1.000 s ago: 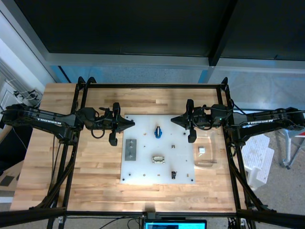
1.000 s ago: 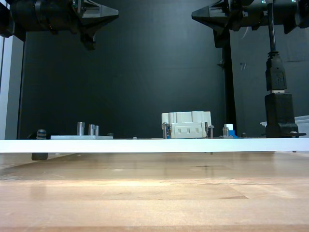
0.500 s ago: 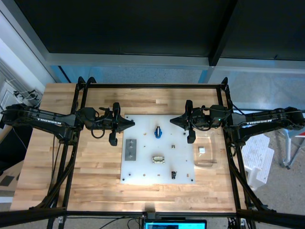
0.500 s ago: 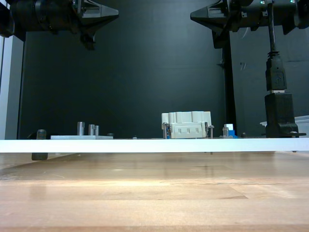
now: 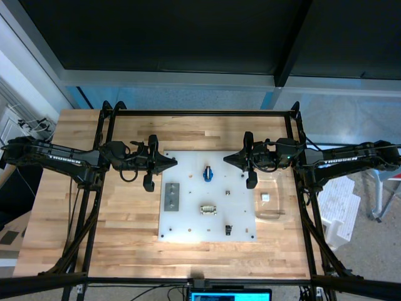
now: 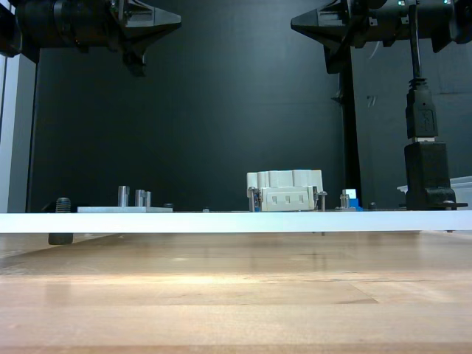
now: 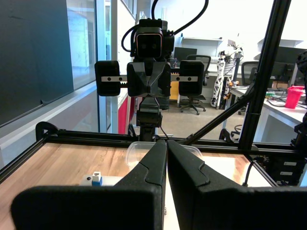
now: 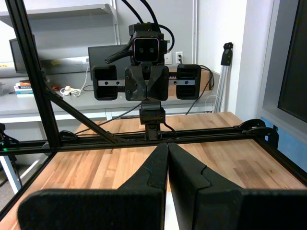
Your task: Pick the USB connector and install on taskboard
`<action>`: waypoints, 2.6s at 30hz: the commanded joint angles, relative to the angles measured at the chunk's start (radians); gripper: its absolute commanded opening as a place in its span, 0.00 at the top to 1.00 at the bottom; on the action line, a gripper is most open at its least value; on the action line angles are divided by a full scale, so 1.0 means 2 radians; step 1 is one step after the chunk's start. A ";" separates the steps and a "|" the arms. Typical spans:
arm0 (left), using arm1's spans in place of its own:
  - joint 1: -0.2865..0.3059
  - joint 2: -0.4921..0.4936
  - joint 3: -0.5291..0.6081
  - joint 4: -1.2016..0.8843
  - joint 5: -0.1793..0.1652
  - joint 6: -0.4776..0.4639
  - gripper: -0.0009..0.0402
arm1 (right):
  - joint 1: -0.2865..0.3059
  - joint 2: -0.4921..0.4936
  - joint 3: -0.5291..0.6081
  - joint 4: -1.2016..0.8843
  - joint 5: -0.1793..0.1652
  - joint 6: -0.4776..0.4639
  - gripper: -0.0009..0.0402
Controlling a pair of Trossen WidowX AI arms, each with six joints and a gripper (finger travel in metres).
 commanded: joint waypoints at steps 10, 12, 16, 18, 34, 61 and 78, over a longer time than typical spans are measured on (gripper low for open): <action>0.000 0.000 0.000 0.000 0.000 0.000 0.98 | 0.000 0.000 0.000 -0.002 0.000 -0.001 0.98; 0.000 0.000 0.000 0.000 0.000 0.000 0.98 | 0.000 0.000 0.000 -0.002 0.000 -0.001 0.98; 0.000 0.000 0.000 0.000 0.000 0.000 0.98 | 0.000 0.000 0.000 -0.002 0.000 -0.001 0.98; 0.000 0.000 0.000 0.000 0.000 0.000 0.98 | 0.000 0.000 0.000 -0.004 0.000 -0.001 0.98; 0.000 0.000 0.000 0.000 0.000 0.000 0.98 | 0.000 0.000 0.000 -0.014 0.000 -0.001 0.98; 0.000 0.000 0.000 0.000 0.000 0.000 0.98 | 0.000 0.000 0.000 -0.014 0.000 -0.001 0.98; 0.000 0.000 0.000 0.000 0.000 0.000 0.98 | 0.000 0.000 0.000 -0.014 0.000 -0.001 0.98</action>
